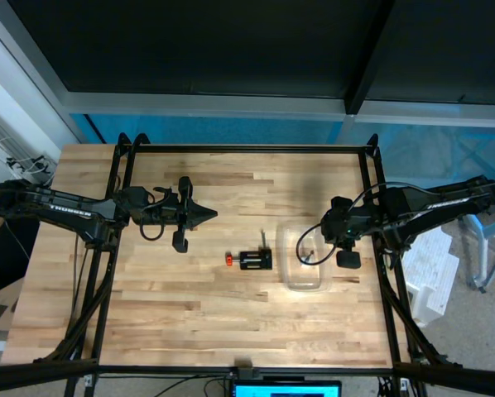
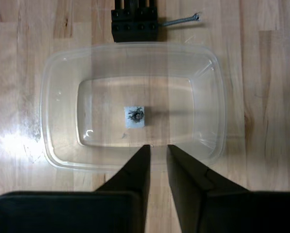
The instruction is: Pick the usb-c connector and install on the hub
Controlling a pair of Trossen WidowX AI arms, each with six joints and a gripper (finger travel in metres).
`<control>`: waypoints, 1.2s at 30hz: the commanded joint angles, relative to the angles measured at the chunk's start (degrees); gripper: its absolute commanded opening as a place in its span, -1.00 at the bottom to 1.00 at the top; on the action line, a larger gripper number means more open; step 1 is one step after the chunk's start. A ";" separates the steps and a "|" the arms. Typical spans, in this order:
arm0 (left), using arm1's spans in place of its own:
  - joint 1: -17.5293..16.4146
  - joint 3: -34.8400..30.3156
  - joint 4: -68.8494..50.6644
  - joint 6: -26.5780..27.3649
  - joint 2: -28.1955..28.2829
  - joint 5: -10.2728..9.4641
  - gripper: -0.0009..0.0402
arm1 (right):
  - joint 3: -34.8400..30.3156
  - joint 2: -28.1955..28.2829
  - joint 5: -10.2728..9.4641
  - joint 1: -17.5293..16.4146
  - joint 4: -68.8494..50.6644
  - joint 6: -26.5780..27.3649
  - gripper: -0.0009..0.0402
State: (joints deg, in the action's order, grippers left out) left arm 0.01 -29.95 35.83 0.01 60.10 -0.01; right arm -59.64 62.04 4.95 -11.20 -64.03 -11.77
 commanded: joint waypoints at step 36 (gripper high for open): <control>0.00 0.00 0.02 0.00 0.00 0.00 -0.96 | 3.98 5.99 1.51 -2.27 4.63 -3.61 -0.14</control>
State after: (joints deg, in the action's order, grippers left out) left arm 0.01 -29.95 35.81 0.03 60.10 -0.03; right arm -55.90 68.05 6.44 -13.39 -59.66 -15.16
